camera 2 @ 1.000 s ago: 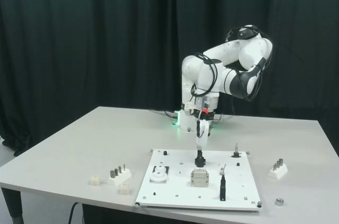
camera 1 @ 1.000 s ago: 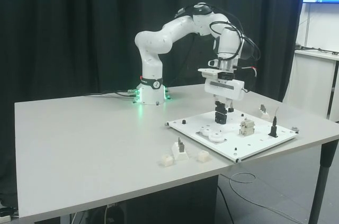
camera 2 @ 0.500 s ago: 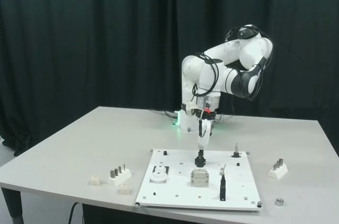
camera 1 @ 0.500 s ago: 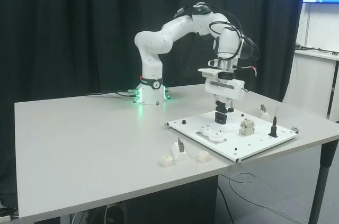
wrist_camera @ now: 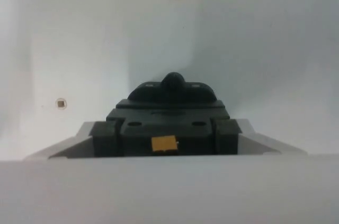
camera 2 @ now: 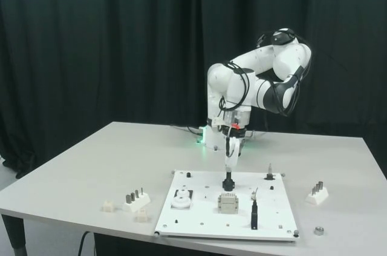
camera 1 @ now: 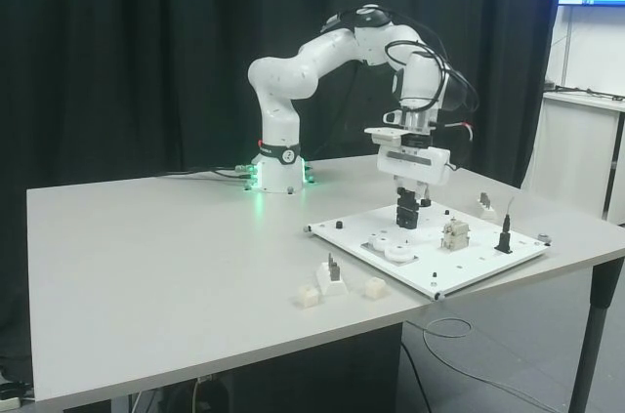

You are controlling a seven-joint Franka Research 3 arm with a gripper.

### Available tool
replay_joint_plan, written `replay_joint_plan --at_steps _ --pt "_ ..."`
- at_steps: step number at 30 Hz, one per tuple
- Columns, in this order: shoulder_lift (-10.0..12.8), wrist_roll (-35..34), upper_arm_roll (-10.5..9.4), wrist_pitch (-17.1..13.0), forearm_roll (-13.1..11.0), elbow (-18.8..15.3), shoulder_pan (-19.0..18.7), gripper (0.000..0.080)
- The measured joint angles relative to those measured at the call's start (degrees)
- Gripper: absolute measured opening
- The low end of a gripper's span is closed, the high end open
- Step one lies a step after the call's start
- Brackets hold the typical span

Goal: Insert D-SUB.

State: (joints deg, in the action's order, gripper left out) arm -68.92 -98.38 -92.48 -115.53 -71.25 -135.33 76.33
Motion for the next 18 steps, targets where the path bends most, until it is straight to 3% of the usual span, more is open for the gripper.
replay_joint_plan --at_steps 18 --pt "0.0 -1.0 -0.05 -0.1 -0.3 -0.1 0.0 0.0378"
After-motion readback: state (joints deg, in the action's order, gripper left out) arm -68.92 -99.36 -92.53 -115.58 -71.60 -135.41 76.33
